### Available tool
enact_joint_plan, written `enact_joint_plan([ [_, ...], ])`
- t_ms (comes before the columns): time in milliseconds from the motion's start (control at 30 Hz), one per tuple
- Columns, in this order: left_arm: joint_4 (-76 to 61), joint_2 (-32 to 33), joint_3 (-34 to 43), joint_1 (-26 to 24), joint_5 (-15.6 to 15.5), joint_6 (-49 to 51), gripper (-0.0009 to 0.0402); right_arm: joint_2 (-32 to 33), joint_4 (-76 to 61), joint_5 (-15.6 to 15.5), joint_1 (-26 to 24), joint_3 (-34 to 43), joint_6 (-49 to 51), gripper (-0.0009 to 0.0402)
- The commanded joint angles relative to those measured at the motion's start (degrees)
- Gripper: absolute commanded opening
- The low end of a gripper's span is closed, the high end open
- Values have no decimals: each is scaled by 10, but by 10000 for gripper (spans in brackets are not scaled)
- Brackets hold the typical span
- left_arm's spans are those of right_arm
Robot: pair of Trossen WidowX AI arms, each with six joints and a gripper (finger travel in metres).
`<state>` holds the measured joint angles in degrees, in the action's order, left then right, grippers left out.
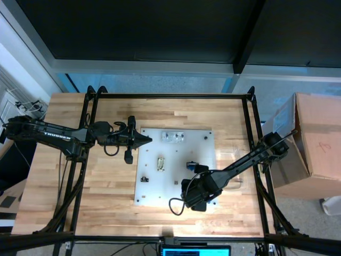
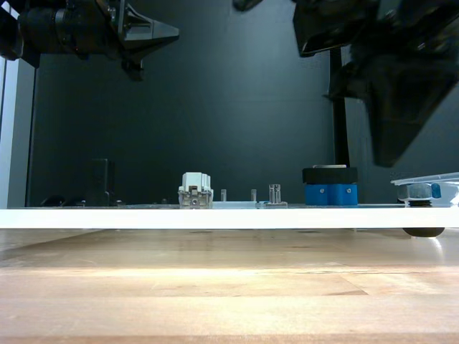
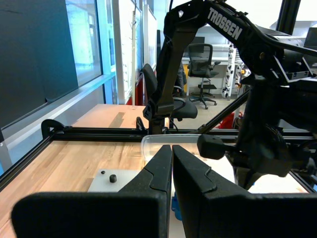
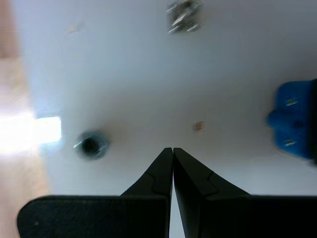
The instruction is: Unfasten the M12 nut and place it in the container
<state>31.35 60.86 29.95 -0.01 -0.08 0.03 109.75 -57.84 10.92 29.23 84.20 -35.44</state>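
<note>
**One M12 nut (image 2: 419, 191) on its stud (image 4: 90, 146), two grippers closed on nothing**

Sits by the near right edge of the white board (image 1: 160, 186), a silver ring around the dark core of the stud in the right wrist view. Stands with its axis upright, bore pointing straight up from the board, one flat side turned toward the near edge of the table (image 1: 106, 186) in the low view. Rests low, hiding the stud's ribs. Lies on the board, in front of the clear tray (image 2: 430, 178) in the low view, not inside it.

Hanging above the board's near right part: right gripper (image 4: 173, 150), jaws pressed tight together with nothing between, tips aimed down at bare board just beside the nut and apart from it. Covers the nut's place in the high view with its black body.

Held level over the board's left edge, toward its far corner: left gripper (image 1: 149, 140), jaws likewise closed and empty, tips aimed toward the table's right edge, well apart from the nut.

Elsewhere on the board: blue block (image 2: 330, 193) with a black cap inward of the nut, then small upright posts (image 2: 275, 193), then white connector (image 2: 195, 192) nearer the left edge. Blurred silver part (image 4: 184, 14) farther in. Off the table's right edge, cardboard box (image 1: 314, 144).
</note>
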Motion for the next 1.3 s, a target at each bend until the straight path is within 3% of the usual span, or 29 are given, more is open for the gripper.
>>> enact_joint_plan([
  [33, 0, 0, 0, 0, 0, 0, 0, -2, -1, -52, -1, 13, -4, 0],
  [167, 0, 0, 0, 0, 0, 0, 0, -2, 5, -146, 0, 30, -5, 0],
  [267, 0, 0, 0, 0, 0, 0, 0, 0, 22, -183, 0, 34, 10, 0],
  [767, 0, 0, 0, 0, 0, 0, 0, 42, 61, -179, 0, 20, 34, 0],
  [1067, 0, 0, 0, 0, 0, 0, 0, 41, 63, -163, -1, 6, 40, 0],
  [1200, 0, 0, 0, 0, 0, 0, 0, 40, 59, -132, -1, 6, 33, 0],
  [1300, 0, 0, 0, 0, 0, 0, 0, 39, 59, -130, -1, 6, 33, 0],
])
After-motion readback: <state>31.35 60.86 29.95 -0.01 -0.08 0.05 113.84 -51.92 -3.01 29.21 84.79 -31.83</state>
